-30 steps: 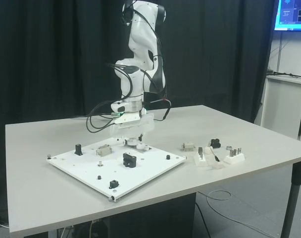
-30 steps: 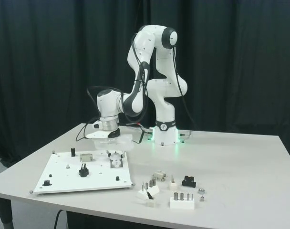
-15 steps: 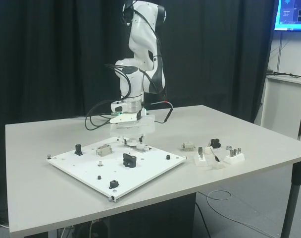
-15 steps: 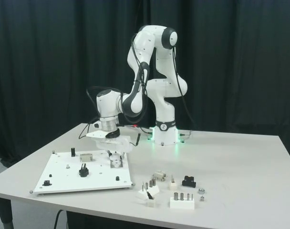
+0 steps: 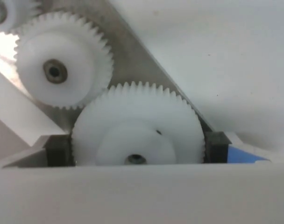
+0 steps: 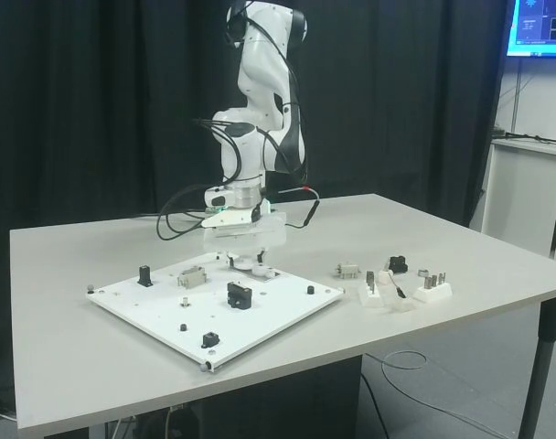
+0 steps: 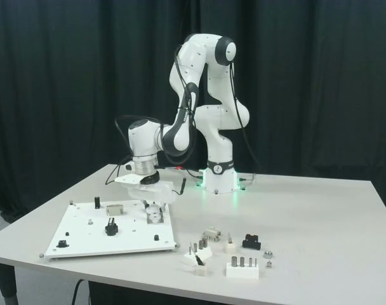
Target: Insert large gear.
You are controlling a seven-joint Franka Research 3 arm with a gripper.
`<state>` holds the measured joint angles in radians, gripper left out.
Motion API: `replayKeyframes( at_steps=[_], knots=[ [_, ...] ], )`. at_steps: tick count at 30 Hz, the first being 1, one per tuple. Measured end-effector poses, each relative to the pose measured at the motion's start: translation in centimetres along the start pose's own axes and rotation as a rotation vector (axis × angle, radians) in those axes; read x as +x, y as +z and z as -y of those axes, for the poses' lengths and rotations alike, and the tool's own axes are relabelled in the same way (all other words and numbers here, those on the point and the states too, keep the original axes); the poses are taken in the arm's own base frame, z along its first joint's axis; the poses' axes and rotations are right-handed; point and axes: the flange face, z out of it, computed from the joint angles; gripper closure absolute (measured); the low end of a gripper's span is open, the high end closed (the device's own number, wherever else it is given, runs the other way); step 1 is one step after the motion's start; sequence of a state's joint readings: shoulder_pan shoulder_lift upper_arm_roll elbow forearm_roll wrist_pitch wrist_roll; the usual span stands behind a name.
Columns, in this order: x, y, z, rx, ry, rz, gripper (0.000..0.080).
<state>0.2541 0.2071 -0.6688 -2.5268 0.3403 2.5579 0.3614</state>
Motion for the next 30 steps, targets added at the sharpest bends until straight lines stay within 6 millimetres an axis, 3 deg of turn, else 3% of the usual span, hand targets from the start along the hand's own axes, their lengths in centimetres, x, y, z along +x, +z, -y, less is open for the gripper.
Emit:
replayKeyframes(
  at_steps=[9,10,30],
  knots=[
    [0.0,-0.1,0.1,-0.005,0.001,0.021,0.0181],
    [0.0,-0.2,0.2,-0.007,-0.002,0.025,0.0041],
    [0.9,-4.2,-0.6,-0.104,0.024,0.000,0.0003]
  ],
)
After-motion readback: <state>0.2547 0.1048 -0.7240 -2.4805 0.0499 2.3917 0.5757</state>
